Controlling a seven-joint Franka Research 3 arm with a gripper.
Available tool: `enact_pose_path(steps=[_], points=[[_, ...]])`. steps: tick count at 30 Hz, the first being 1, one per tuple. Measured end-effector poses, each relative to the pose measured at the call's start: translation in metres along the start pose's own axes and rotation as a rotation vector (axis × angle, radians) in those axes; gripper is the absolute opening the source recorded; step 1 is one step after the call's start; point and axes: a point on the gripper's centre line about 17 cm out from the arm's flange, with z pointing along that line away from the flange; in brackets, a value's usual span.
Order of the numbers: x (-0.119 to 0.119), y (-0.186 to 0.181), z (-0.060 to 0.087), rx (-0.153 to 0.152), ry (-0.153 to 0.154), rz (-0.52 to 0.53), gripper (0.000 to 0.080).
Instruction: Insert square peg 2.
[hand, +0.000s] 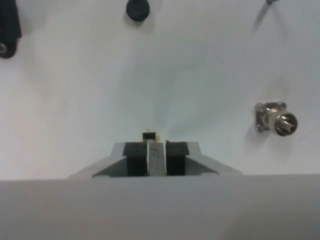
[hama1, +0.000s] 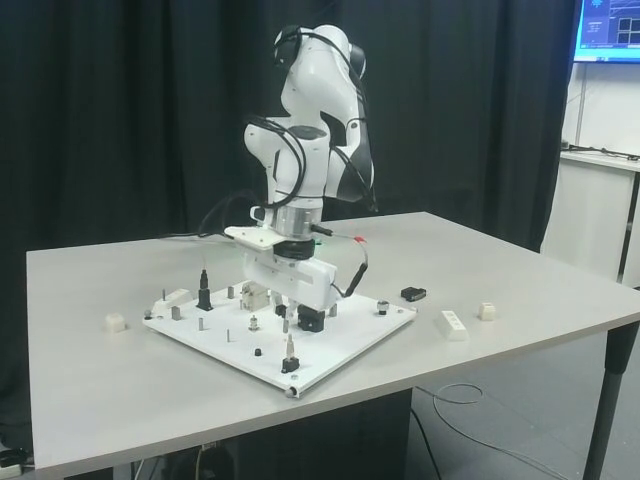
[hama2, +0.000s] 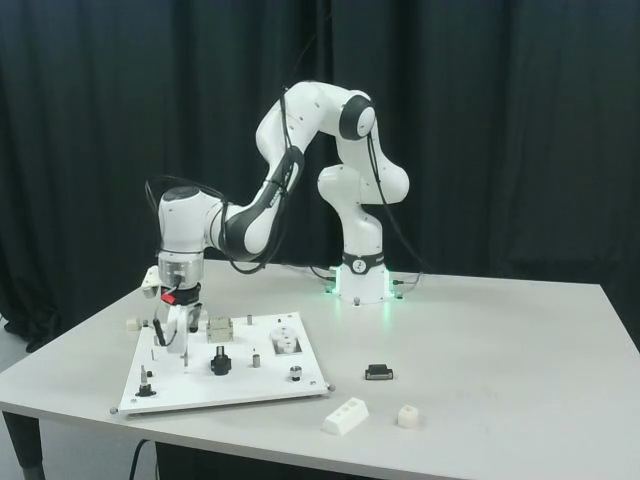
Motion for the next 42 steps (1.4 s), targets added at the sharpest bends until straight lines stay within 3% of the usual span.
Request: enact_pose_path(steps=[19,42], points=[[0.001,-0.002,0.013,-0.003,-0.008,0.007,0.0075],[0.0,-0.003,0.014,0.002,-0.013,0.014,0.0075]])
